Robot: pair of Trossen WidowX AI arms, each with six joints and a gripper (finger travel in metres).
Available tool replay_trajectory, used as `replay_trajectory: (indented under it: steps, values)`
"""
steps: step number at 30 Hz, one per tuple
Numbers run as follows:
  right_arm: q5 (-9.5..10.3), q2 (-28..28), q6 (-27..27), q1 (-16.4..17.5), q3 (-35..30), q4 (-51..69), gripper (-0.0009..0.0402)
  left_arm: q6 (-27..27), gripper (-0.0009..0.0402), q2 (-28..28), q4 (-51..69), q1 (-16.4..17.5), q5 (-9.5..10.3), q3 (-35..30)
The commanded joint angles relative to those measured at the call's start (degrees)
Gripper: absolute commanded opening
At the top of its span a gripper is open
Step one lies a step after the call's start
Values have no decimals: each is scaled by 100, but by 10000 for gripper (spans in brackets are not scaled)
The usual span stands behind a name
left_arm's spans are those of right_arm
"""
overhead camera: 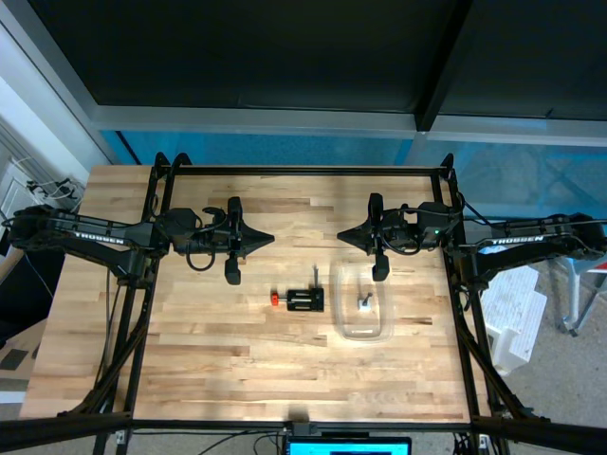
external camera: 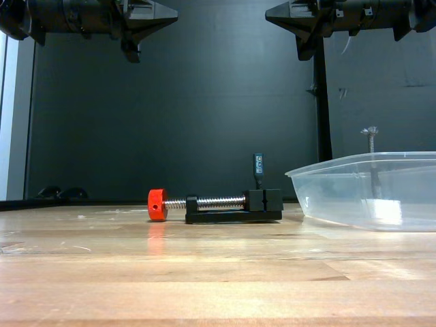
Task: Pick the usb-c connector and install on the hub
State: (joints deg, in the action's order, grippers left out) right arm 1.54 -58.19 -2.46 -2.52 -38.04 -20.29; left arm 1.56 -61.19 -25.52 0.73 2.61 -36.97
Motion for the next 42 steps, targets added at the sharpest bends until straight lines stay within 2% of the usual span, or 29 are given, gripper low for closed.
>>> replay_trajectory:
  steps: [1, 29, 33, 35, 42]
  values:
    - [0, -4, -2, 2, 0, 33, 0, -2, 0, -2, -2, 2, 0, 0]
    - [2, -2, -7, 4, 0, 28, 0, -2, 0, -2, -2, 2, 0, 0]
    - [22, -2, -212, 7, -4, 81, 0, -2, 0, -2, -4, 2, 0, 0]
    - [129, -2, -210, 11, -68, 295, 0, -2, 0, -2, -2, 2, 0, 0]
    - [131, -2, -195, 149, -704, 2166, 0, -2, 0, -2, -2, 2, 0, 0]
